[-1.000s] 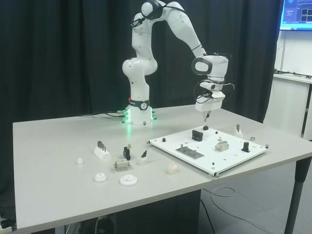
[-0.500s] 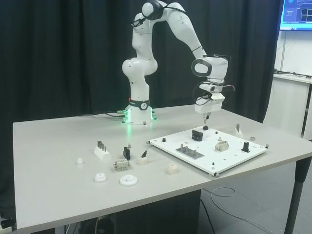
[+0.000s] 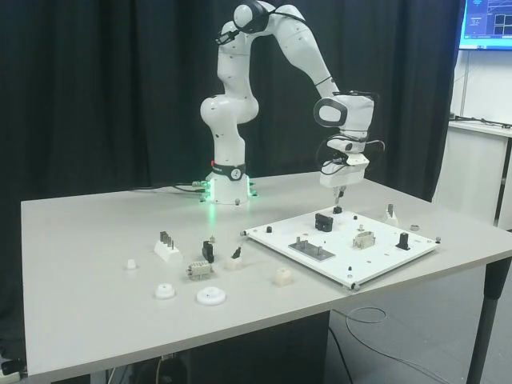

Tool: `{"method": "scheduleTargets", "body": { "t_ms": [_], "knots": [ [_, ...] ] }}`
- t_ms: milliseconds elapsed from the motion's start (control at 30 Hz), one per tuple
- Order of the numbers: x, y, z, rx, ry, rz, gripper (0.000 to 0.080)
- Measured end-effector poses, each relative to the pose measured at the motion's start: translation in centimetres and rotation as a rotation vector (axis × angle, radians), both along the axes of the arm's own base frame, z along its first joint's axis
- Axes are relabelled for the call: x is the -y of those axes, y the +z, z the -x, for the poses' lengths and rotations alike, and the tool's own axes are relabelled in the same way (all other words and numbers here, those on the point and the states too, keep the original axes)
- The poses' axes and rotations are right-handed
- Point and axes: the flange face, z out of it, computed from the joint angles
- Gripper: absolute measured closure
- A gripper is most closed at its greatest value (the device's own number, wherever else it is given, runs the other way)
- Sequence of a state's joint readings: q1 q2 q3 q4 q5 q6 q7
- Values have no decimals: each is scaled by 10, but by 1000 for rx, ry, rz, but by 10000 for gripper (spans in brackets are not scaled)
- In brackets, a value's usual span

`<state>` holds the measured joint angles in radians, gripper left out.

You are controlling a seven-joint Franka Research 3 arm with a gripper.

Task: Insert Ethernet.

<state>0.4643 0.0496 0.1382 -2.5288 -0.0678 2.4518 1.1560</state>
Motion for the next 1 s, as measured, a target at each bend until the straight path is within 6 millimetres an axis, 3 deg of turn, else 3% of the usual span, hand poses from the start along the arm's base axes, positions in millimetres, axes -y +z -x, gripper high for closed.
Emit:
{"method": "scheduleTargets", "body": {
  "t_ms": [1000],
  "knots": [
    [6, -7, -7, 8, -5, -14, 711]
  ]
}}
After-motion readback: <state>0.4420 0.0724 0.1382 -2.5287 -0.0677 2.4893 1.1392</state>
